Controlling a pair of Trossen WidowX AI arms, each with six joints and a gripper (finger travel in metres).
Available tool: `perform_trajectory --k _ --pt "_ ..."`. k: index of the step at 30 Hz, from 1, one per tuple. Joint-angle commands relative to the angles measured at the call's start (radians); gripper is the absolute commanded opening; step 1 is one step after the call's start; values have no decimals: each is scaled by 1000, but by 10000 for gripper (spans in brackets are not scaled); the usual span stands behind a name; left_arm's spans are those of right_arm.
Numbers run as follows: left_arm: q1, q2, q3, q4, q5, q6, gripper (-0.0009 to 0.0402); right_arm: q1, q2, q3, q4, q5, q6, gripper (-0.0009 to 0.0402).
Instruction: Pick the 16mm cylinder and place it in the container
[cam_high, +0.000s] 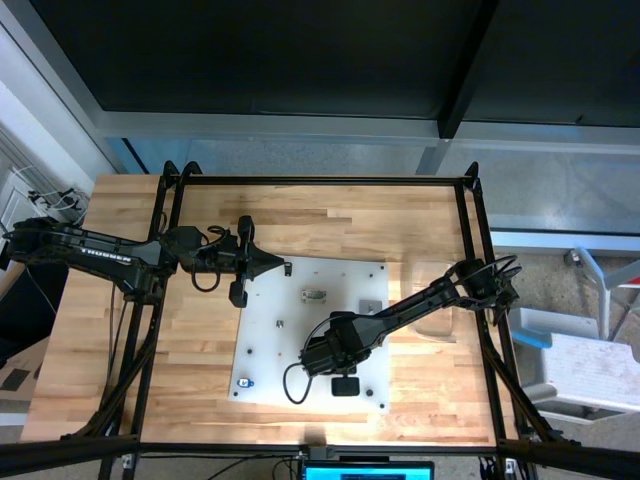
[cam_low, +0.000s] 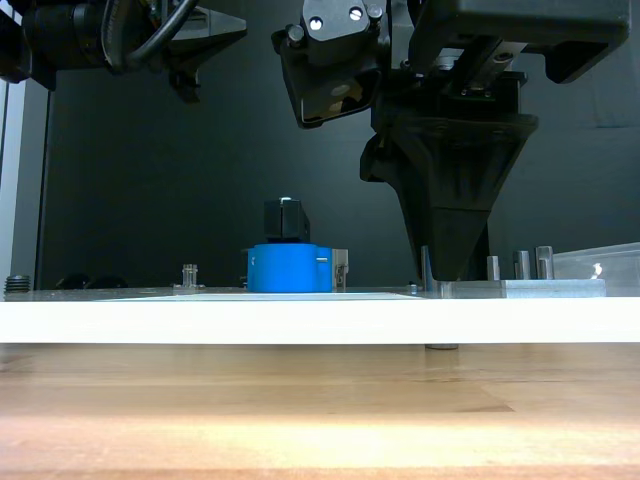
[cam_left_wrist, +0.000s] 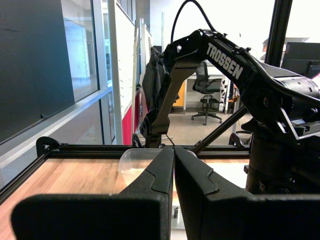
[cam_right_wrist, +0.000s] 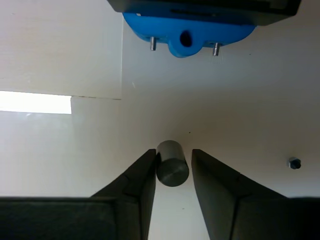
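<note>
"Resting on the white board (cam_high: 300, 385), the 16mm cylinder (cam_right_wrist: 172, 170) sits between the parted fingers of my right gripper (cam_right_wrist: 172, 153)," I report from the remote desk. "One finger looks to be touching its side and the other is just beside it. Nothing is clamped yet. Whether the peg stands upright or lies over, I cannot tell."

"And around it?" asks the observer.

"The blue clip-like part (cam_right_wrist: 187, 27) lies near, beyond the fingertips. The container (cam_high: 425, 268), a clear plastic tray, rests on the wooden table (cam_high: 130, 330) just beside the board's right side, partly under my right arm. The left gripper (cam_left_wrist: 173, 152) hangs over the board's far edge, well apart from the cylinder, with its fingers pressed together on nothing."

"So what is the step in hand?"

"The grasp, by my reading. I'd centre the cylinder between the pads before closing, because a lopsided squeeze could nudge so small a peg out of reach. Then I'd close gently and lift straight up. The lift should be high enough to clear the grey metal block (cam_low: 540, 289) and its upright pins. From there I'd carry it right and release low over the tray so it doesn't bounce out."
</note>
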Motion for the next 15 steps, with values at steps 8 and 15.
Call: perform_trajectory --k 8,15 --pt "0 0 0 0 0 0 0 1 -1 0 -1 2 0 39" --pt "0 0 0 0 0 0 0 2 -3 0 -1 2 0 28"
